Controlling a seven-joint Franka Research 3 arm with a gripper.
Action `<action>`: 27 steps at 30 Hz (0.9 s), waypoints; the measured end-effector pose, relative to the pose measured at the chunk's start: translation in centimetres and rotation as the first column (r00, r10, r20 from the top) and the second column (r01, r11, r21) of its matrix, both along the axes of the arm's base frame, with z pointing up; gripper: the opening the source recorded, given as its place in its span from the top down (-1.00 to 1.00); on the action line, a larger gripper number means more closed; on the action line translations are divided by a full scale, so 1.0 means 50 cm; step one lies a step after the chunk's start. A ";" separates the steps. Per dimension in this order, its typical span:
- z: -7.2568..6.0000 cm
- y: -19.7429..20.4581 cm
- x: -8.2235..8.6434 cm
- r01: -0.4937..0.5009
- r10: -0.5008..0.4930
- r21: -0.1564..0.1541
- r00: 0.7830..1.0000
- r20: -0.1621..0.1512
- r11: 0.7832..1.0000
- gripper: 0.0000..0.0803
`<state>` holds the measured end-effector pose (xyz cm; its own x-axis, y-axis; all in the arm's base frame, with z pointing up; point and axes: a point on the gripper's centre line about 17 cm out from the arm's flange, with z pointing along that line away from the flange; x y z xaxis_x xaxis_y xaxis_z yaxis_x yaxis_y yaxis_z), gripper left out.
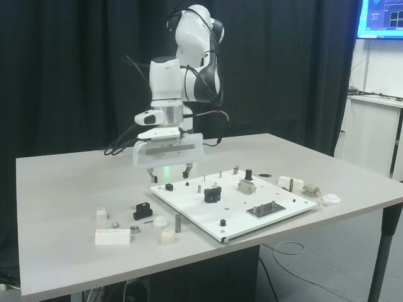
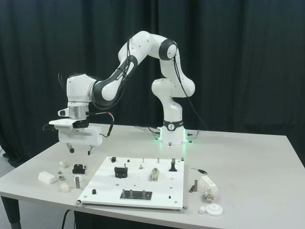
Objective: Remove square peg 2.
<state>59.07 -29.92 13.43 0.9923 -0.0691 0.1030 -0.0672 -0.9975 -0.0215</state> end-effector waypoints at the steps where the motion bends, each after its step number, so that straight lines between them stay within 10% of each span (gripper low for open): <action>1: 0.000 0.006 -0.001 -0.007 0.007 0.004 1.000 -0.004 1.000 -0.99; 27: -0.010 0.199 -0.099 -0.055 0.072 0.123 0.987 -0.142 0.991 -0.99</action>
<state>54.14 -19.94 12.92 0.9988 -0.0088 -0.0481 -0.0151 -0.9909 -0.1339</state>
